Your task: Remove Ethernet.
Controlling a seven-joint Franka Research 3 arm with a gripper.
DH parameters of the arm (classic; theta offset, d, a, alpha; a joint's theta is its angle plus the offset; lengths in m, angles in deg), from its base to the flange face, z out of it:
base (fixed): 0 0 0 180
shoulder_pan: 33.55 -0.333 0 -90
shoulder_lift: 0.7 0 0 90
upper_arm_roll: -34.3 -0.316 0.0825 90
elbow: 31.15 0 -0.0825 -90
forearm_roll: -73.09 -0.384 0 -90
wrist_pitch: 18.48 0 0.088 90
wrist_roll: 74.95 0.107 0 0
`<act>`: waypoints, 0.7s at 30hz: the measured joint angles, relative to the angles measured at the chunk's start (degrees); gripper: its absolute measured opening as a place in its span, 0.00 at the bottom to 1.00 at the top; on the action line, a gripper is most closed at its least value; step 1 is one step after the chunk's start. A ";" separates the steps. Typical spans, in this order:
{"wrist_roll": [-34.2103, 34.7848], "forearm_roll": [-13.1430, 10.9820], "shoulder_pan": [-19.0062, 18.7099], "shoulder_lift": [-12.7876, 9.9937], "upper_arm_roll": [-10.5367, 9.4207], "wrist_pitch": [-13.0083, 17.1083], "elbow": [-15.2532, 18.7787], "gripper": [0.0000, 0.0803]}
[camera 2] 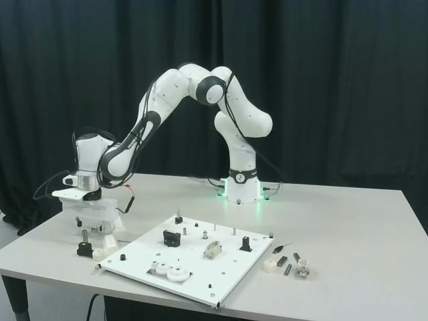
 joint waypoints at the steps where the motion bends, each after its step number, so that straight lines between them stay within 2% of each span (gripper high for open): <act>1: 0.01 0.01 -0.12 0.25 0.14 -0.15 0.00 0.95; 3: 0.02 0.05 -0.29 0.75 0.33 -0.50 -0.01 0.95; 4: 0.03 0.07 -0.35 1.01 0.41 -0.65 -0.01 0.99; 10: 0.05 0.17 -0.62 2.27 0.87 -1.97 -0.01 0.99; 21: 0.08 0.28 -0.93 3.06 1.39 -2.83 -0.01 1.00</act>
